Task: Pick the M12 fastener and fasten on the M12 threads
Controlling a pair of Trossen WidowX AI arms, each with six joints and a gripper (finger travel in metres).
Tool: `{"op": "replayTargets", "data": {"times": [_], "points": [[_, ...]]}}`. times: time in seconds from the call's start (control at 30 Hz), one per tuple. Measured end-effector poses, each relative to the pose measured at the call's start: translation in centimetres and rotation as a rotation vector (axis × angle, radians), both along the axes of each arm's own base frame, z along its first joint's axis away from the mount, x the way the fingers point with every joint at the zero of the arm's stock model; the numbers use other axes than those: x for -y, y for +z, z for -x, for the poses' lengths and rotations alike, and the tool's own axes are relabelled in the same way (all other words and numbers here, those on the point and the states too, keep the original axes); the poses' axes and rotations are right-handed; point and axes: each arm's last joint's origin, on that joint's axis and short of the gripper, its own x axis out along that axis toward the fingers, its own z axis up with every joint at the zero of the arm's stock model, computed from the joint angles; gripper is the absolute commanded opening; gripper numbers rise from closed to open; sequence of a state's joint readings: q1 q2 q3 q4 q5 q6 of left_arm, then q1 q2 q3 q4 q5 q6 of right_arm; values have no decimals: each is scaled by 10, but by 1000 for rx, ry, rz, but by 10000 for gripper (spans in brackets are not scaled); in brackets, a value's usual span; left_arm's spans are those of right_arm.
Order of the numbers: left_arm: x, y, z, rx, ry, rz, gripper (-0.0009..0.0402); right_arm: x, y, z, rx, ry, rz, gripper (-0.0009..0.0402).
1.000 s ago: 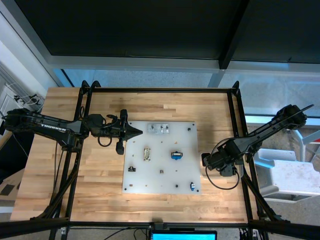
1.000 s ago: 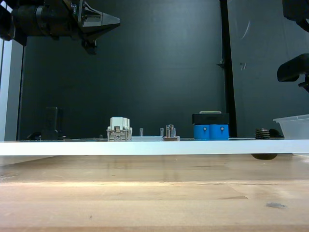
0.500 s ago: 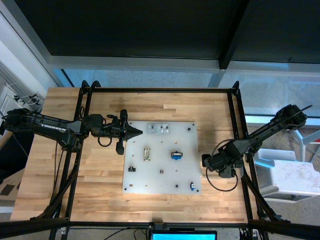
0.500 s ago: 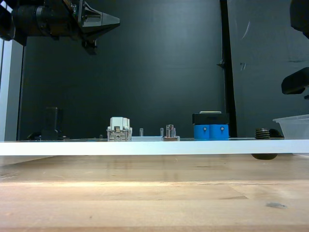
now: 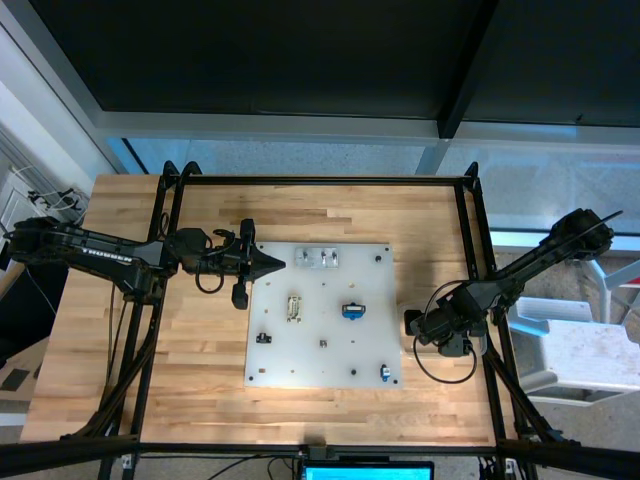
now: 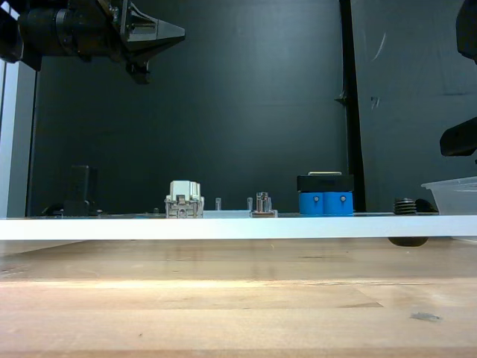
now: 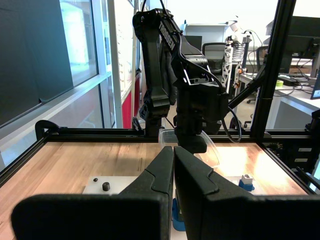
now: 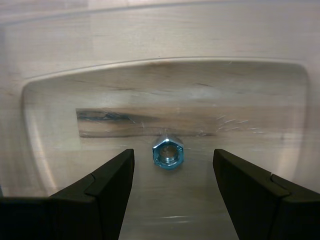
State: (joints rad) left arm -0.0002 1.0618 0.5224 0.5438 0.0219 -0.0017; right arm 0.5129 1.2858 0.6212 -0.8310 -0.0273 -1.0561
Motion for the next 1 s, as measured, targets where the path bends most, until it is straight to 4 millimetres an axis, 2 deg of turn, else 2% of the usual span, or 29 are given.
{"op": "replayTargets", "data": {"times": [0.8,1.0], "points": [[0,0,0,1,0,0,0,0,-13,2,-17,4,9,218],[0,0,0,1,0,0,0,0,-14,1,-12,4,6,185]]}}
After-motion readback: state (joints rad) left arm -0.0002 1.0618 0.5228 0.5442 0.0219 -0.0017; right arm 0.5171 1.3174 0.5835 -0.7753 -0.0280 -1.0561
